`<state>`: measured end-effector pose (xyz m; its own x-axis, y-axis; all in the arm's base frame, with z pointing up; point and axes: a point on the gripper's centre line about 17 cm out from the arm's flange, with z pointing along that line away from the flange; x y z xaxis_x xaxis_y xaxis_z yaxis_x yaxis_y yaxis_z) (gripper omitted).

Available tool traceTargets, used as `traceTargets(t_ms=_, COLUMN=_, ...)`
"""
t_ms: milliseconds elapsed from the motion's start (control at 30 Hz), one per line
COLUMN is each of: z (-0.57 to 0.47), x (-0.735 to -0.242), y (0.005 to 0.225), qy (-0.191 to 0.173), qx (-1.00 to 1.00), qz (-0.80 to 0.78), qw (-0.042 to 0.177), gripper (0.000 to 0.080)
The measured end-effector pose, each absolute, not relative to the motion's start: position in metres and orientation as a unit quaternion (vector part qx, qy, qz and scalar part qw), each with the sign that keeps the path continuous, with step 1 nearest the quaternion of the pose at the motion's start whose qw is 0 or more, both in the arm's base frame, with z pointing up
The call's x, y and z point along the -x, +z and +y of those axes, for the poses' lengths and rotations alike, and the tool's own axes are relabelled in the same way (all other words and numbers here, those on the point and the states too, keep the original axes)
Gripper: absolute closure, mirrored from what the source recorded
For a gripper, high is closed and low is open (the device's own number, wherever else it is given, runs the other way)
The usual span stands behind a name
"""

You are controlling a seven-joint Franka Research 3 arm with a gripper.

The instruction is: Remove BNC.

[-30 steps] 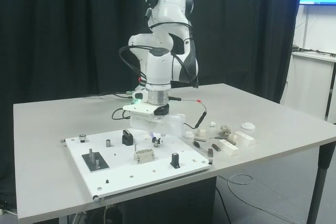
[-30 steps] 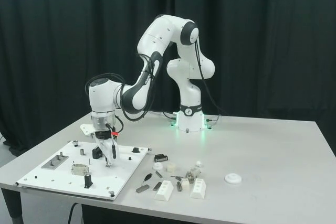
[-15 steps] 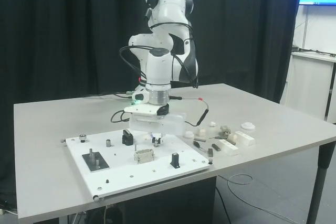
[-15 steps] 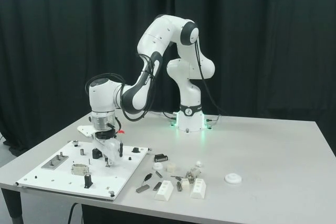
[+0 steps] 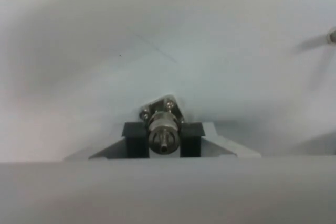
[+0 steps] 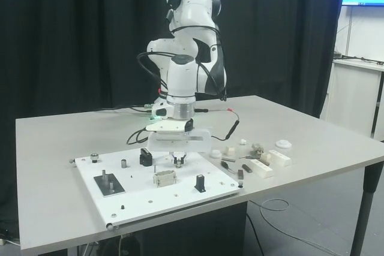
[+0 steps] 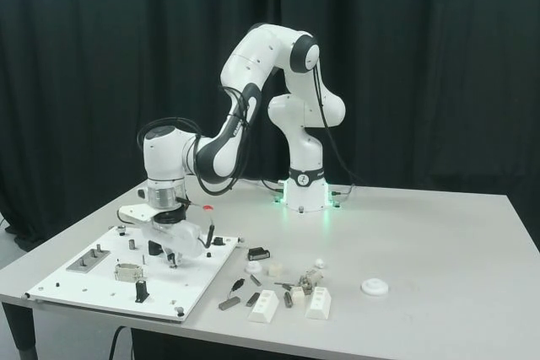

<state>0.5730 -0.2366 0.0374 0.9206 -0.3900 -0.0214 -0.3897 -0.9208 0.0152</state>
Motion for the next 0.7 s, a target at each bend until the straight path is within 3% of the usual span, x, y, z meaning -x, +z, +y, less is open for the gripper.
traceTargets(t_ms=700, z=-0.2385, x=-0.5723, y=0.0374, qy=-0.018, qx=-1.000, qz=-0.002, qw=0.016, gripper=0.0679)
